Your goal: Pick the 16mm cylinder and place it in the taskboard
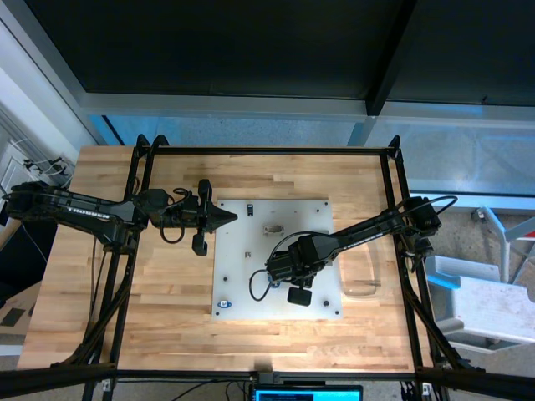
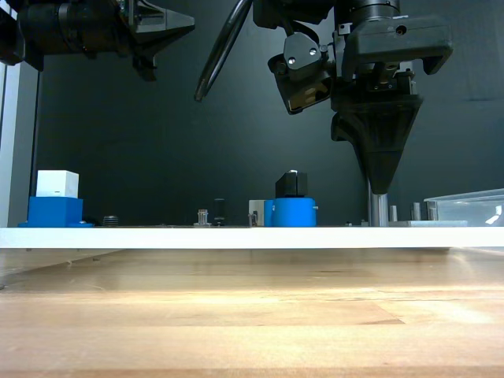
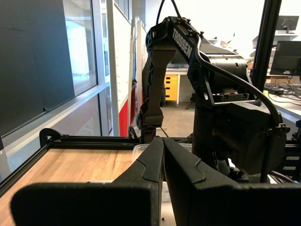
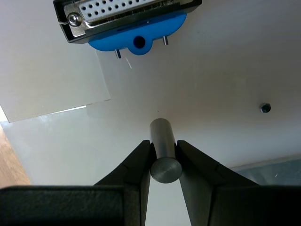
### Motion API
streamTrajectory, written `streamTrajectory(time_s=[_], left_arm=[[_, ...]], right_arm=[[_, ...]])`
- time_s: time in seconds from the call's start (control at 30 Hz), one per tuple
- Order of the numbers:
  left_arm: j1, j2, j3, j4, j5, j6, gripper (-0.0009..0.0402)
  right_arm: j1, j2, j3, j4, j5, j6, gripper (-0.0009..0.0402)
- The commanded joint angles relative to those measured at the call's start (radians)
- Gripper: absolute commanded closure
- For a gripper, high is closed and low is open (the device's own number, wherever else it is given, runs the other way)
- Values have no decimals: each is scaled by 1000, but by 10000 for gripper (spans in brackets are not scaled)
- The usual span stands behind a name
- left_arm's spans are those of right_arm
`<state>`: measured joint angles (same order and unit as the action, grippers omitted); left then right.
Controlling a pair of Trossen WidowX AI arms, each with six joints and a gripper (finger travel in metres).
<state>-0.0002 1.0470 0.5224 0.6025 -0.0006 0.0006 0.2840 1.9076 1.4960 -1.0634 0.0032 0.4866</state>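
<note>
My right gripper [image 4: 163, 147] is shut on the 16mm cylinder [image 4: 161, 134], a plain silver-grey peg held upright between the two fingers. In the low view the cylinder [image 2: 378, 209] hangs below the right gripper [image 2: 379, 187], and its lower end reaches the surface of the white taskboard [image 2: 236, 236]. I cannot tell whether it sits in a hole. From above, the right gripper [image 1: 286, 274] points down over the middle of the taskboard [image 1: 242, 284]. My left gripper [image 1: 226, 215] hovers shut at the board's left edge, its fingers [image 3: 155, 160] pressed together with nothing between them.
A blue round part [image 2: 294, 211] stands on the board behind the cylinder, and a blue block topped by a white cube [image 2: 55, 197] at its left end. A D-sub connector on a blue base [image 4: 127, 19] lies ahead of the right gripper. A clear tray [image 1: 364, 269] sits right of the board.
</note>
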Motion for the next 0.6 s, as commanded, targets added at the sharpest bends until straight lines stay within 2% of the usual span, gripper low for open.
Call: streamTrajectory(time_s=[0.03, 0.5, 0.6], left_arm=[[0, 0, 0, 0, 0, 0, 393], [0, 0, 0, 0, 0, 0, 393], [0, 0, 0, 0, 0, 0, 393]], right_arm=[[1, 0, 0, 2, -4, -1, 370], [3, 0, 0, 4, -3, -1, 370], [3, 0, -4, 9, 5, -2, 370]])
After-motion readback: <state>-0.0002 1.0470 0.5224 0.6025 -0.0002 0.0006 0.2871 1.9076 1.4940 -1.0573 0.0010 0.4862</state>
